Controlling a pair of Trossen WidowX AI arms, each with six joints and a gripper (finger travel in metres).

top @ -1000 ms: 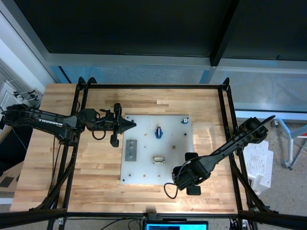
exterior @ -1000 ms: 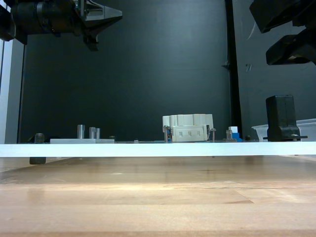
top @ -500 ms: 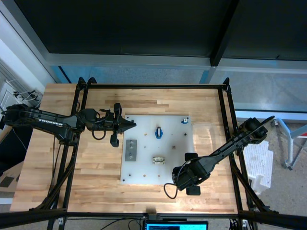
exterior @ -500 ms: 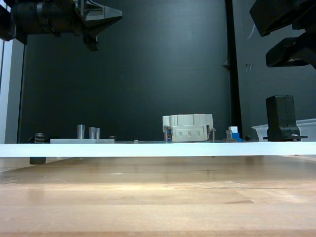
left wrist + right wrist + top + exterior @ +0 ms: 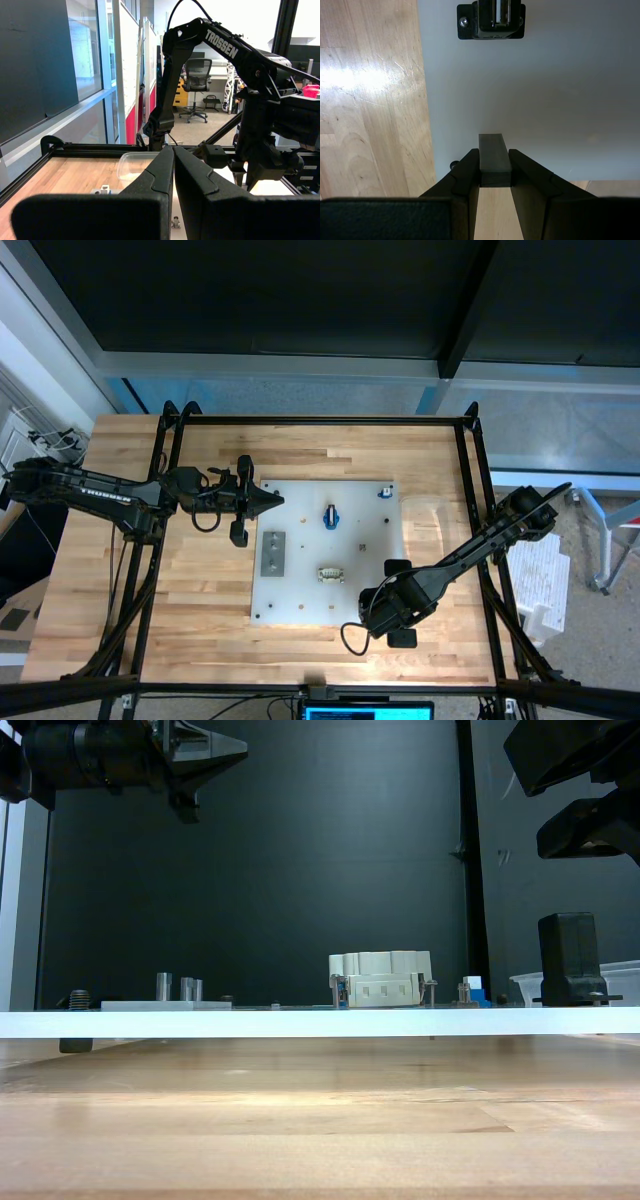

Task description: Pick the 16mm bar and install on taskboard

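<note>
Right gripper (image 5: 494, 169), jaws clamped on the 16mm bar (image 5: 494, 150) above the taskboard's (image 5: 545, 90) near-right corner, and left gripper (image 5: 173, 155), jaws together, over its far-left corner: the narrow grip may let the bar tilt or slip, jamming insertion.

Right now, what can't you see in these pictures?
- Right wrist view: the 16mm bar sits clamped in the right hand. Its back end is hidden between the fingers.
- High view: that hand, over the taskboard's near right corner, covers the bar.
- Low view: the right hand is cut off by the edge, and no bar shows.
- Left wrist view: the shut left hand, above the board's far left edge, blocks most of the board.
</note>
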